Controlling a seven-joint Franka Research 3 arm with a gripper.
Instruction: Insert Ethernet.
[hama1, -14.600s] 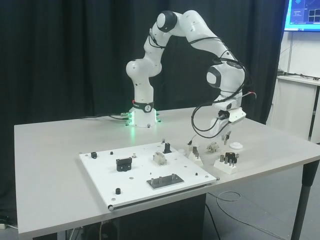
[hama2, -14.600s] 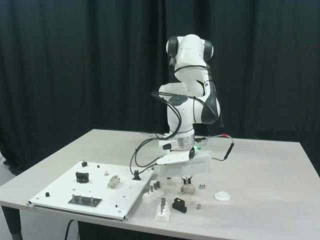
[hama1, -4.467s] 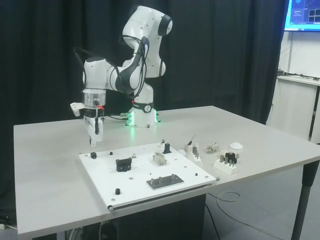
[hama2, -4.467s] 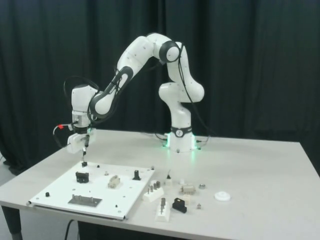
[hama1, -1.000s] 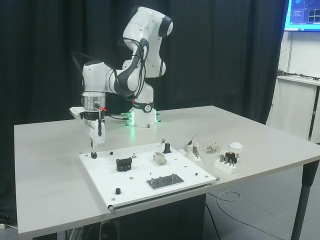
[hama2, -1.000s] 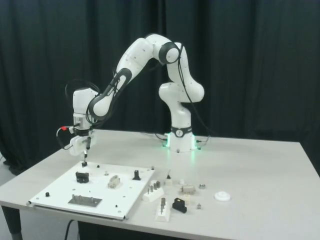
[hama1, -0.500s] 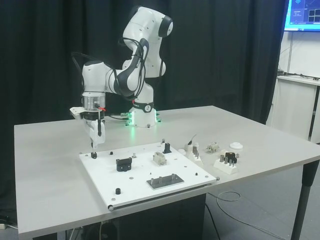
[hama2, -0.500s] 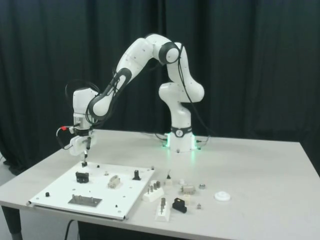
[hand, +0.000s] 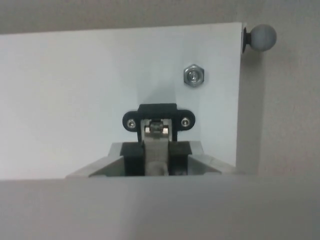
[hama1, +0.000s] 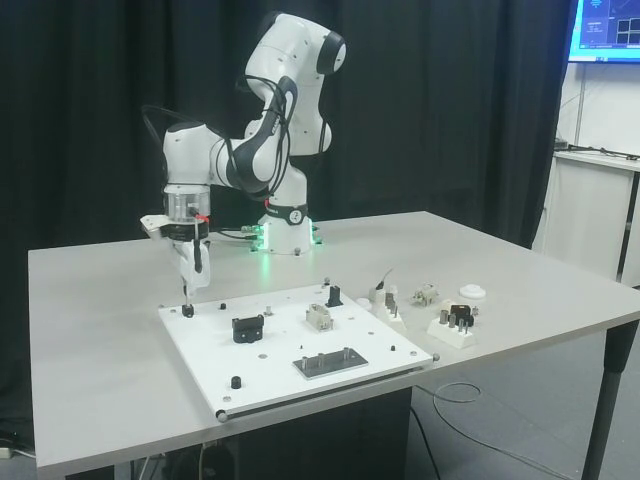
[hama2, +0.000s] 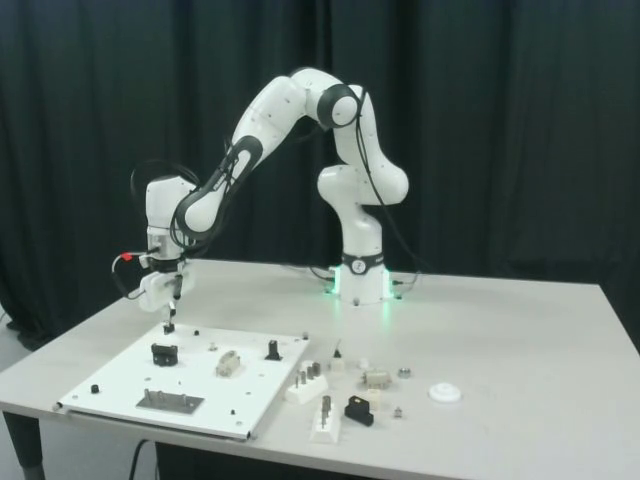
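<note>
The Ethernet plug (hand: 157, 145) sits pinched between our gripper (hama1: 187, 296) fingers, its tip right at the black socket (hand: 158, 118) near a corner of the white board (hama1: 290, 345). In the wrist view we see a hex nut (hand: 194, 75) close to the socket and a grey ball knob (hand: 263, 36) just off the board's corner, over the grey table (hama2: 520, 340).
</note>
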